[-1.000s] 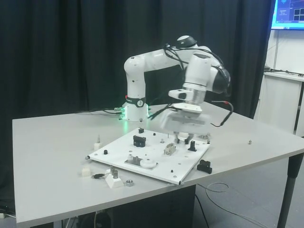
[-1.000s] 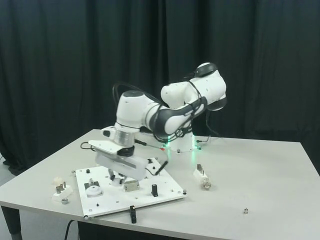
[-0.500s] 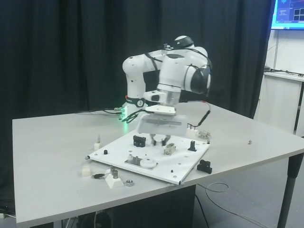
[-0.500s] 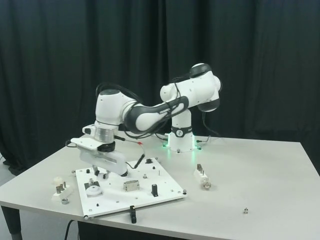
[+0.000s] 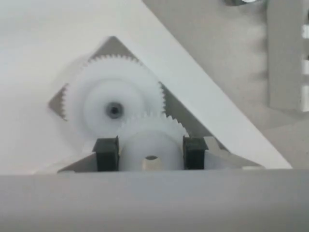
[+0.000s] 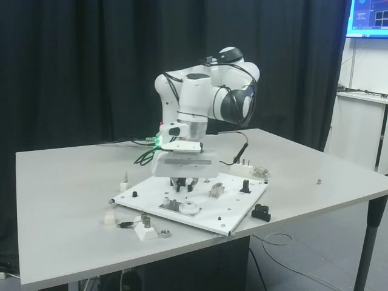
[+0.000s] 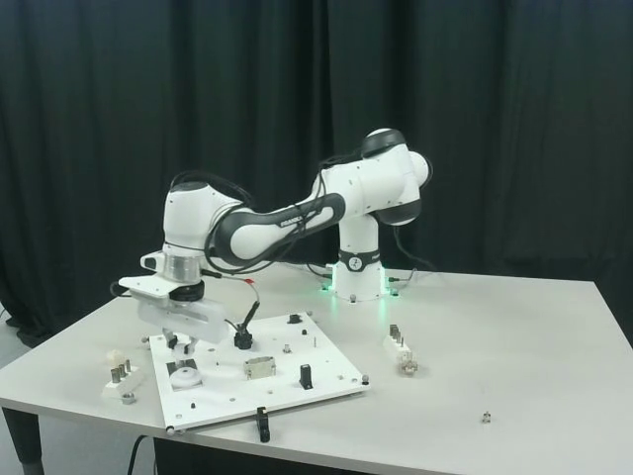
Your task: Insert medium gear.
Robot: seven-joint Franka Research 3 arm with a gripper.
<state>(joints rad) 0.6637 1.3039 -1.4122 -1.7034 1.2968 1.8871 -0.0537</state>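
1. Since the earlier frames, the white arm [image 6: 200, 91] has swung across the white board [image 6: 230, 209], and the gripper [image 6: 182, 184] now hangs over the large gear [image 6: 189, 209].
2. Black fingertips [image 5: 105, 152] are pinched on the medium gear [image 5: 152, 145].
3. Medium gear sits held above the board, overlapping the large gear's rim in the wrist view.
4. Grey table [image 7: 514, 366] carries the board.
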